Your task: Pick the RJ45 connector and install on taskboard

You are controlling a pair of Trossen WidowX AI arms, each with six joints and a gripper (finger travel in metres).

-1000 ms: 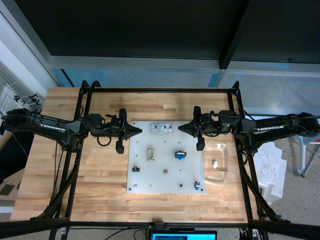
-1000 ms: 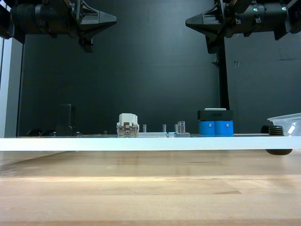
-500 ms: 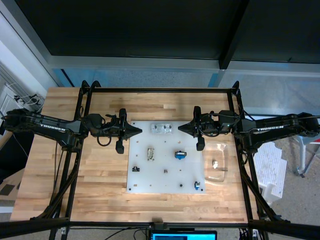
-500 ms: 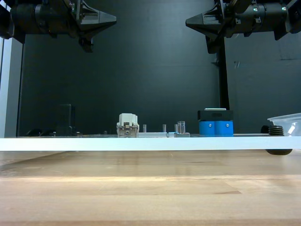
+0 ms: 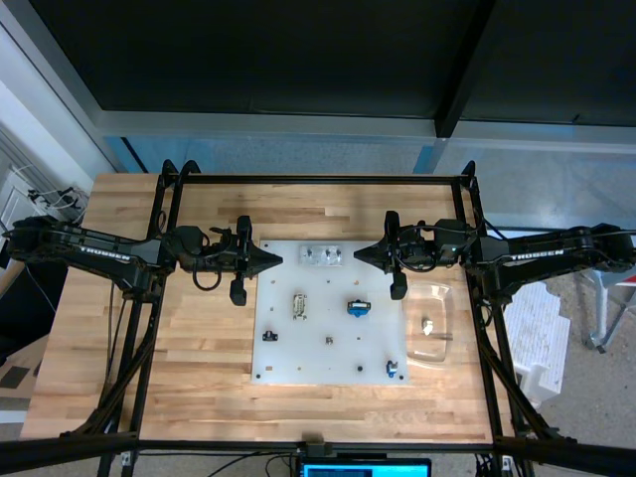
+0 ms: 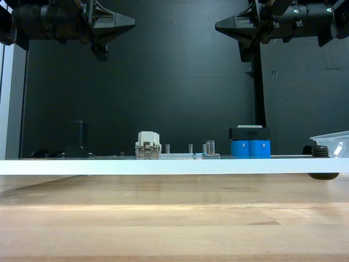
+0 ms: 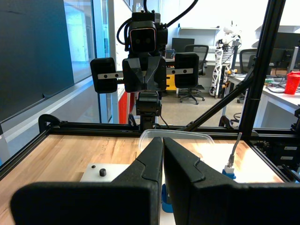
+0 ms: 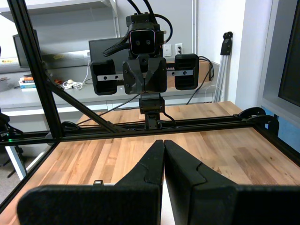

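Left gripper (image 7: 162,140) and right gripper (image 8: 164,142) noted raised above the far part of the white board (image 5: 298,358), both closed up on nothing; connector (image 7: 230,164) seen upright in the blue jack (image 5: 395,370), cable (image 7: 236,145) rising off it; seating judged worth confirming, cable to be left undisturbed

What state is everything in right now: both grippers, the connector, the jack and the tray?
Left gripper: jaws shut, empty, held high near the white board's far left corner.
Right gripper: jaws shut, empty, held high near its far right corner.
RJ45 connector: seated upright in the blue jack.
Blue jack: occupied.
Clear tray: holds the white block, no connector on it.
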